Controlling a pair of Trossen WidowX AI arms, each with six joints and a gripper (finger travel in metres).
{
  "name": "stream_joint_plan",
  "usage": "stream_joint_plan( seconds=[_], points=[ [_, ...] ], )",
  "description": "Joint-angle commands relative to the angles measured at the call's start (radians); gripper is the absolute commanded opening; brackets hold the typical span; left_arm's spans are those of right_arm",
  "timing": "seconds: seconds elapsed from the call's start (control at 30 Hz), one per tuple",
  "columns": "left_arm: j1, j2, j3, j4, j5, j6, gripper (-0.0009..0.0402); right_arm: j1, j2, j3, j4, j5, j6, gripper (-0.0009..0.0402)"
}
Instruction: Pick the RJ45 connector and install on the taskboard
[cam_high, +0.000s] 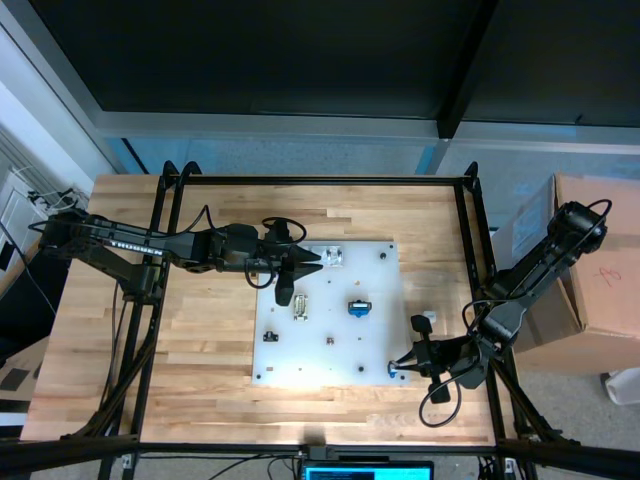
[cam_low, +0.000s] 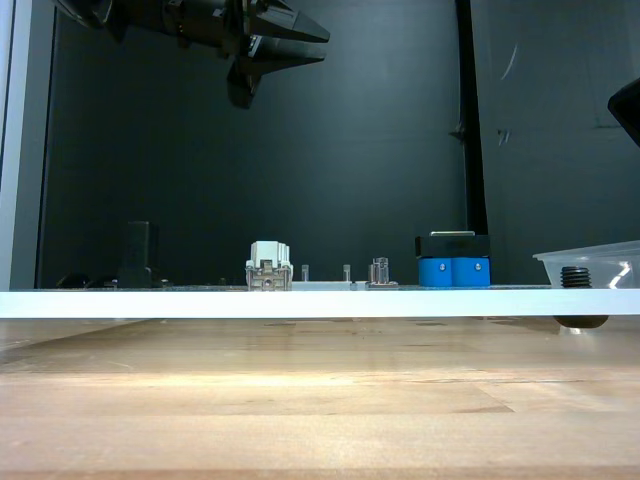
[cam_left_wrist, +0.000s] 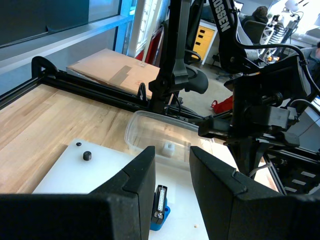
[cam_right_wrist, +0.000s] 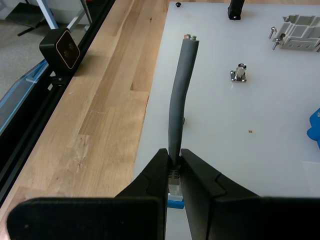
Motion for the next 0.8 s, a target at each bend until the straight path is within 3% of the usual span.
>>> stream_joint_plan(
  seconds=[0.03, 0.8],
  points=[
    [0.000, 0.000, 0.000, 0.000, 0.000, 0.000, 0.0090, 0.001, 0.002, 0.001, 0.013, -0.005, 0.000, 0.0000],
    [0.000, 0.000, 0.000, 0.000, 0.000, 0.000, 0.0090, -0.004, 0.065, -0.060, 0.069, -0.013, 0.022, 0.0000]
  ],
)
